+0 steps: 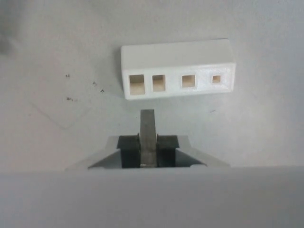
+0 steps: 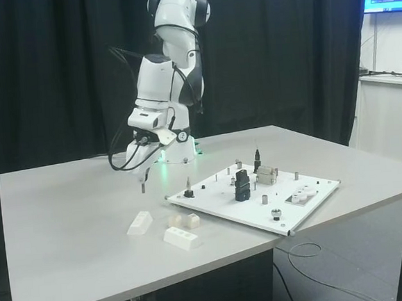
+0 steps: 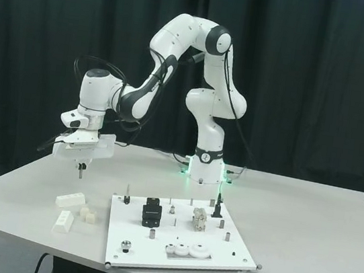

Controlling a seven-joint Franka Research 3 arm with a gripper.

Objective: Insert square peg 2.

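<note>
Four square holes, seemingly, in one white block (image 1: 178, 69).

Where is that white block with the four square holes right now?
The white block lies on the grey table, just below and ahead of the peg held in the fingers, beside the white board near two other white blocks.

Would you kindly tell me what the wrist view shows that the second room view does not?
Wrist only: the four square holes in the white block and the fingers clamped on the peg. Second room only: the whole arm, the white board with its parts, other white blocks. Both: gripper holding the peg above the table, near the block.
</note>
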